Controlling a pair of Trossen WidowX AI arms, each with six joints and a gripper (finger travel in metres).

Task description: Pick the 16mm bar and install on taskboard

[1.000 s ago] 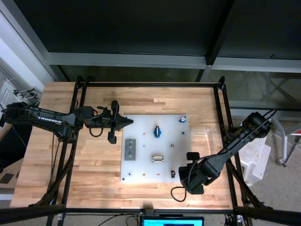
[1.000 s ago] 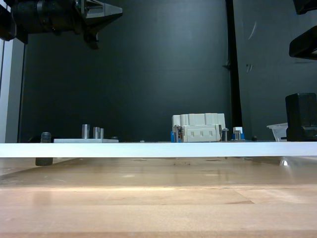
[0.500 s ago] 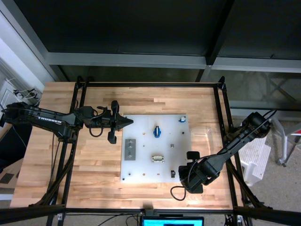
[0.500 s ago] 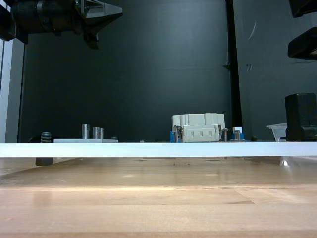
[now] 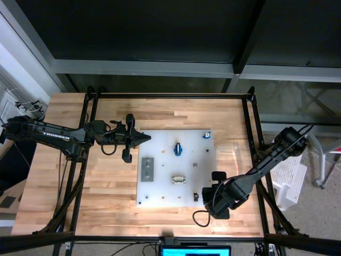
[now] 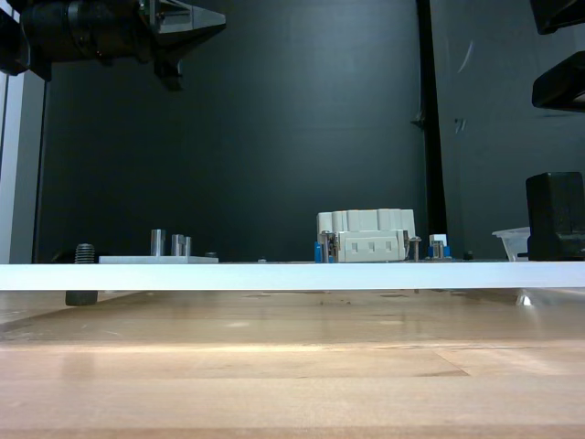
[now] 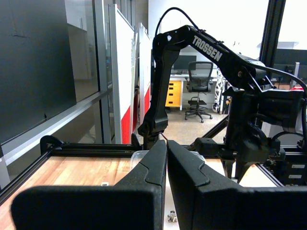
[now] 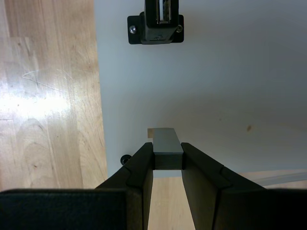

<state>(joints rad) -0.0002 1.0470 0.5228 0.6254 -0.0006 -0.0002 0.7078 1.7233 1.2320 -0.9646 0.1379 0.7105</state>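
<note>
A white taskboard (image 5: 160,160) lies on a wooden tabletop (image 5: 106,197) between two black robot arms. The right gripper (image 8: 168,146) points down over the board's near right corner. Its fingers (image 8: 144,163) are clamped on the 16mm bar (image 8: 167,139), a short grey metal piece held just above the board's edge and clear of any seat. A black socket (image 8: 155,21) sits on the board beyond the bar. The left gripper (image 5: 141,138) hovers high over the board's far left corner with its fingers (image 7: 154,160) pressed together, holding nothing.
</note>
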